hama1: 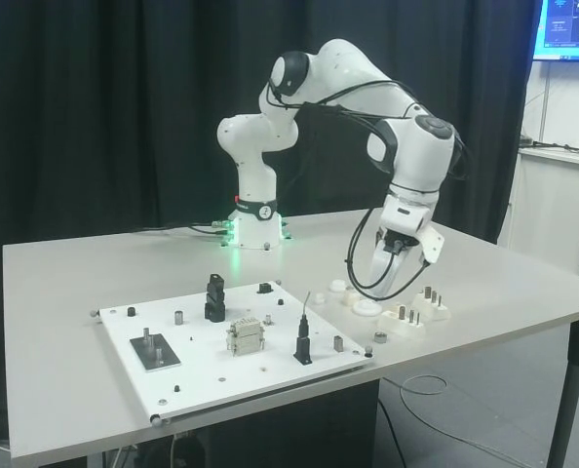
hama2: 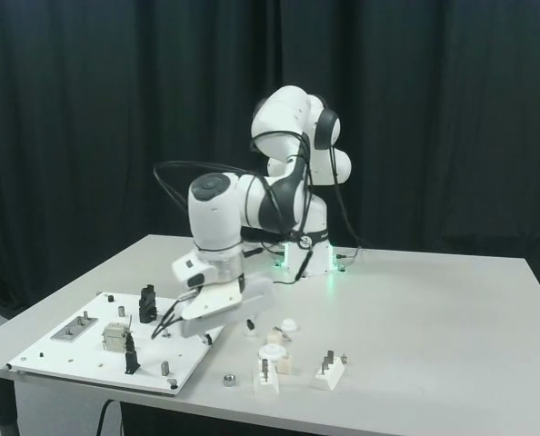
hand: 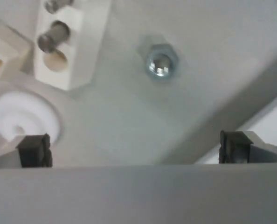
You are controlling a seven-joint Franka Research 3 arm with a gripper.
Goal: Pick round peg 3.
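On the grey table [hama1: 95, 283], first room view, left to right: a white board [hama1: 226, 346] carrying small fixtures, among them a black connector [hama1: 212, 298] and an upright black probe [hama1: 301, 346]; a metal nut [hama1: 378, 337] just off the board's corner; white round discs [hama1: 366, 306] beside it; then a white peg block [hama1: 416, 317] with several upright pegs [hama1: 427, 294]. The white arm [hama1: 328, 83], bolted at the far side with a green light at its base [hama1: 233, 232], bends down so that the gripper [hama1: 395, 261] hangs tilted above the discs, near the peg block but apart from it, touching nothing.

Wrist view: a white disc [hand: 24, 114] lies near one black fingertip [hand: 34, 150]; a white block [hand: 66, 44] with holes holds round pegs, one peg [hand: 52, 36] standing next to a bare hole [hand: 54, 60]; which of them is peg 3 cannot be told; the nut [hand: 160, 63] lies on bare table between the fingers' lines. The jaws stand wide apart with nothing between them.

Second room view: the gripper [hama2: 220, 313] hovers between board [hama2: 97, 359] and peg blocks [hama2: 329, 372]; the nut [hama2: 226, 379] lies near the front edge.
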